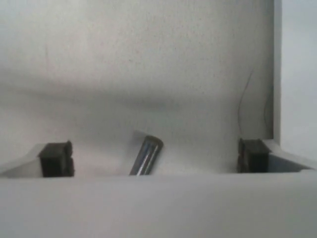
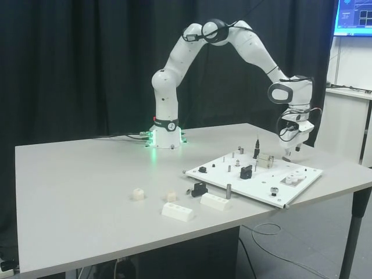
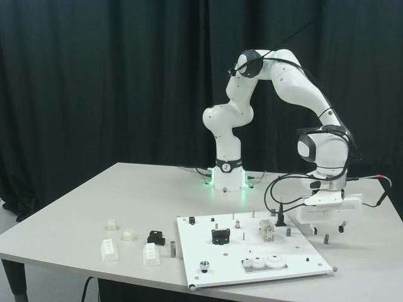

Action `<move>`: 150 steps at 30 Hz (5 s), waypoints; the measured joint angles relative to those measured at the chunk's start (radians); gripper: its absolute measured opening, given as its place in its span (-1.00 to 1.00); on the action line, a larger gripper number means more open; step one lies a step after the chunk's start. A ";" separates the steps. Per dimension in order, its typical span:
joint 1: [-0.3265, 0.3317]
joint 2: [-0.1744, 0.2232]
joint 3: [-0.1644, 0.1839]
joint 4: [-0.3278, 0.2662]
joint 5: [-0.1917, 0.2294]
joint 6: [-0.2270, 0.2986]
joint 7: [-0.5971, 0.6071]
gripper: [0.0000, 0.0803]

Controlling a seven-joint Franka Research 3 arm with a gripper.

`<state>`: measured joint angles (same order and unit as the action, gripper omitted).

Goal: Remove USB.

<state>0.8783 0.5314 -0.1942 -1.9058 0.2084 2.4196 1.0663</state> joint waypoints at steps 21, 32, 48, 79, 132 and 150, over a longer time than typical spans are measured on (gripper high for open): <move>0.000 -0.050 -0.017 0.000 0.000 -0.035 -0.003 0.99; 0.000 -0.056 -0.020 0.000 0.000 -0.041 -0.008 0.99; 0.000 -0.058 -0.022 0.001 0.000 -0.042 -0.014 0.99; 0.000 -0.070 -0.023 0.002 0.000 -0.054 -0.014 0.99; -0.011 -0.303 -0.096 -0.175 -0.145 -0.404 -0.078 0.99; -0.033 -0.394 -0.102 -0.304 -0.172 -0.319 -0.096 0.99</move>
<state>0.8448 0.1378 -0.2960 -2.2096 0.0369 2.1011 0.9703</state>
